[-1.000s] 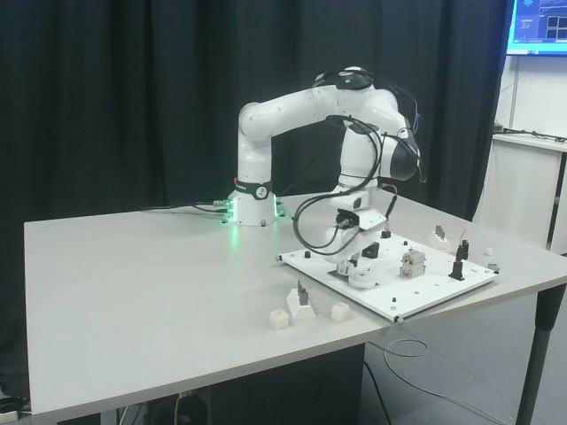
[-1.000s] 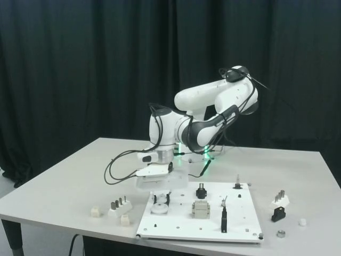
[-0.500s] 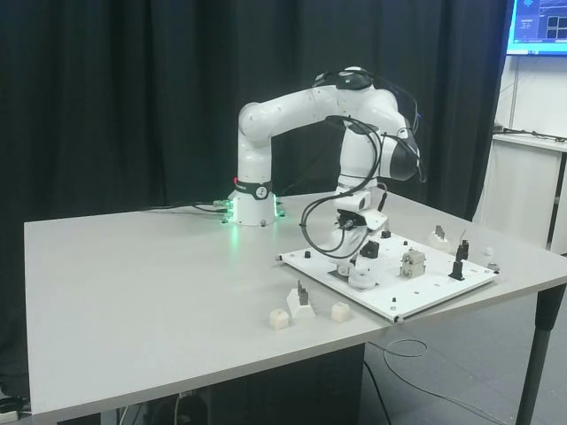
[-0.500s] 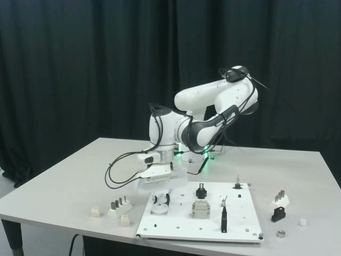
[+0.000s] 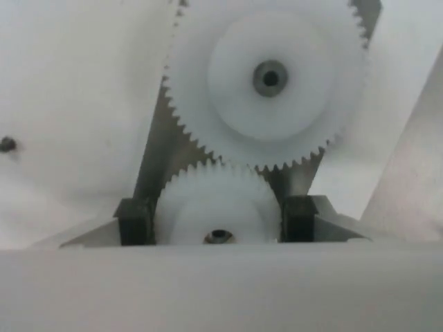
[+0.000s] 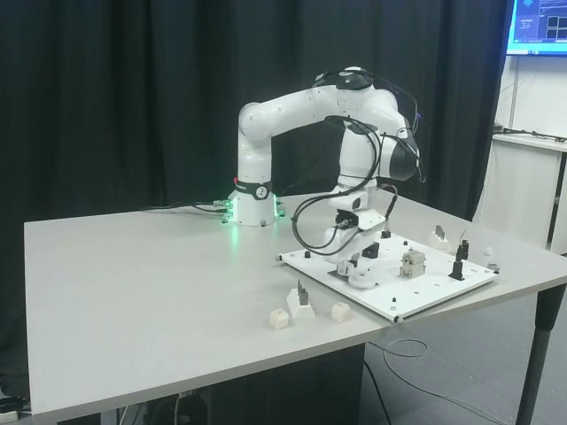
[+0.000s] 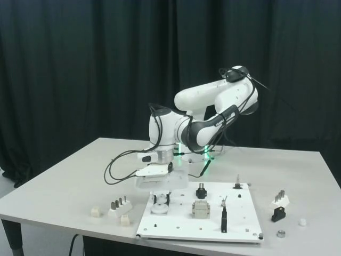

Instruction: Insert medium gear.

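Note:
In the wrist view a large white gear (image 5: 270, 76) sits on its peg on a grey metal plate (image 5: 156, 149). A smaller white medium gear (image 5: 218, 200) lies just beside it, teeth meshing with the large one. My gripper (image 5: 217, 221) has its black fingertips (image 5: 135, 221) pressed against both sides of this medium gear. From the room, the gripper (image 6: 358, 262) (image 7: 159, 200) is low over the gear mount (image 7: 158, 208) at the near left corner of the white assembly board (image 6: 443, 288) (image 7: 240, 224).
On the board stand a black connector (image 7: 201, 191), a grey block (image 7: 200, 209) and a black upright part (image 7: 224, 218). Left of the board are a peg holder (image 7: 118, 207) and two small white blocks (image 7: 95, 212). Small parts (image 7: 276, 215) lie to its right.
The gripper rose slightly above the gear mount half a second ago and has come back down to the same low position over it.

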